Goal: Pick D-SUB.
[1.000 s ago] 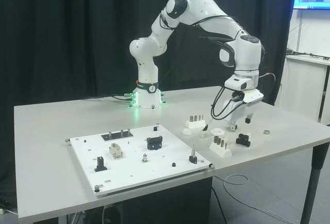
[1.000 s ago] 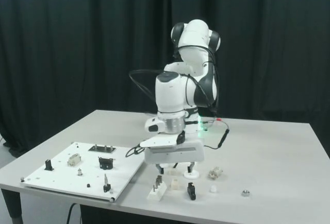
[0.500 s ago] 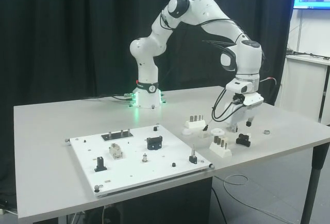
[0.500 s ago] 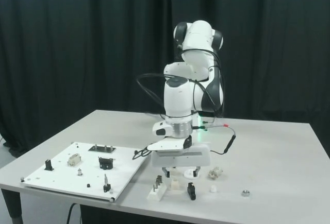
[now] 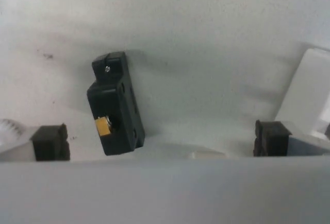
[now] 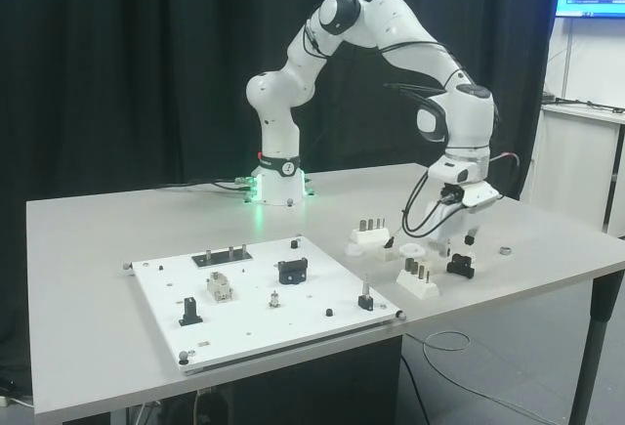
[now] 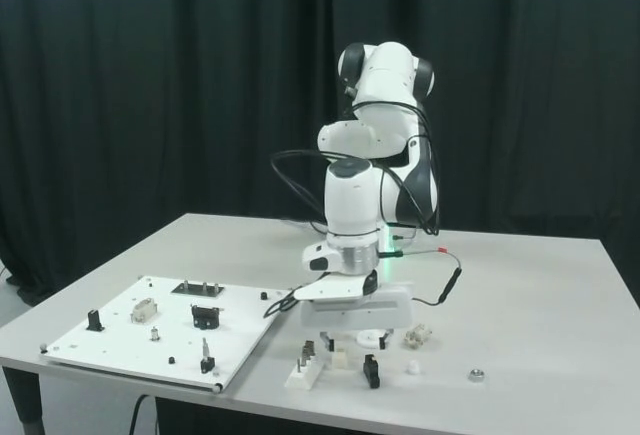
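Since a second ago I've swung the hand (image 6: 457, 245) lower and outward, so it now hangs over the loose parts. From the wrist, the fingers sit wide apart, holding nothing. Between them, nearer one finger, a black connector (image 5: 115, 104) lies tilted on the tabletop (image 5: 206, 54), likely the D-SUB. Risk: off-centre descent, one fingertip lands on it, or closing skews it. White block (image 5: 308, 95) just beyond may snag.

Two room cameras share the table (image 6: 88, 239); wrist camera looks down close.
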